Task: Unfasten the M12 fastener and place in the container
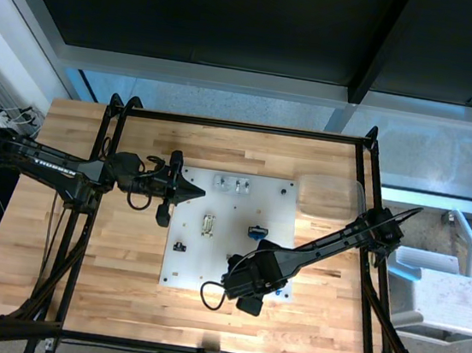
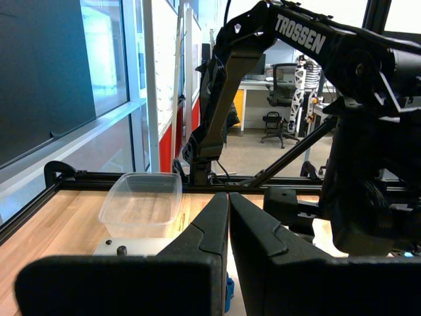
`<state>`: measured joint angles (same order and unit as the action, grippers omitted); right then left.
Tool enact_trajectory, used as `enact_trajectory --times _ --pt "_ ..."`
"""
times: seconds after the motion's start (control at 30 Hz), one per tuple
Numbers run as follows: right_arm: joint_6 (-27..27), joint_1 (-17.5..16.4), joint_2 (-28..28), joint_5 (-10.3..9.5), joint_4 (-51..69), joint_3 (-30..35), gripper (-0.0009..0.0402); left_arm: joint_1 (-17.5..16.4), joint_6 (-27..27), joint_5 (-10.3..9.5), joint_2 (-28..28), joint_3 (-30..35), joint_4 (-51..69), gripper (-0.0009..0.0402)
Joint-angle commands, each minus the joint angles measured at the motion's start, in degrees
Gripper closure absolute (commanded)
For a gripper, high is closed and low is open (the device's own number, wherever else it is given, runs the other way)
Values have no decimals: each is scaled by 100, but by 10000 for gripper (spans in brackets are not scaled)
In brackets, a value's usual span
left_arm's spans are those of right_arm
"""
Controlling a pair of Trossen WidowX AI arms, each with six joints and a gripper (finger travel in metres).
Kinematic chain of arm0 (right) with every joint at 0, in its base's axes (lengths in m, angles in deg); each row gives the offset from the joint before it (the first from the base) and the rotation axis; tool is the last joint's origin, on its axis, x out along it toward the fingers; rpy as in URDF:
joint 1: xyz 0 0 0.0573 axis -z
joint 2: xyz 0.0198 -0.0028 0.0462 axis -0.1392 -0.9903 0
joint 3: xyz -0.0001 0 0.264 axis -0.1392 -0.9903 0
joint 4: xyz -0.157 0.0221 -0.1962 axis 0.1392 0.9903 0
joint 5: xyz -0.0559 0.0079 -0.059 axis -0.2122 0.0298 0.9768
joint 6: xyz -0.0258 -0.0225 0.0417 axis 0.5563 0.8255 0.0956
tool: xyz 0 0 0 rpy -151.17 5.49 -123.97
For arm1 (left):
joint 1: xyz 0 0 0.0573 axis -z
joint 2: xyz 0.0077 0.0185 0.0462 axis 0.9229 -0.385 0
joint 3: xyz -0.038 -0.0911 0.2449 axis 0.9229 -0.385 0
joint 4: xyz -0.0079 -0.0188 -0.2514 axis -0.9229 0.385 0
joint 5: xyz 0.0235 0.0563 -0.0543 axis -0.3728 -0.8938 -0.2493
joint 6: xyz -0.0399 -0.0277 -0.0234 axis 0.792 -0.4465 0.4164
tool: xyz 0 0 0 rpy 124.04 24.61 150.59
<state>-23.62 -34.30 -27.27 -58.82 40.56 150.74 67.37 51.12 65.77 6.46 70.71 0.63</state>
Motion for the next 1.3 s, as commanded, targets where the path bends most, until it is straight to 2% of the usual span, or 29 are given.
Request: enact_trajectory --times 0.03,0.83,1.1,1.3 --pt "-15 2 -55 -20 -50 -44 148 0 0 2 -2 2 74 393" --pt "94 7 -61 28 -739 -710 152 -2 0 0 -2 2 190 393" --pt "181 13 -61 20 -831 -743 182 0 0 2 -2 2 190 393" --pt "203 17 -61 -22 -866 -750 228 0 0 0 -2 2 190 393"
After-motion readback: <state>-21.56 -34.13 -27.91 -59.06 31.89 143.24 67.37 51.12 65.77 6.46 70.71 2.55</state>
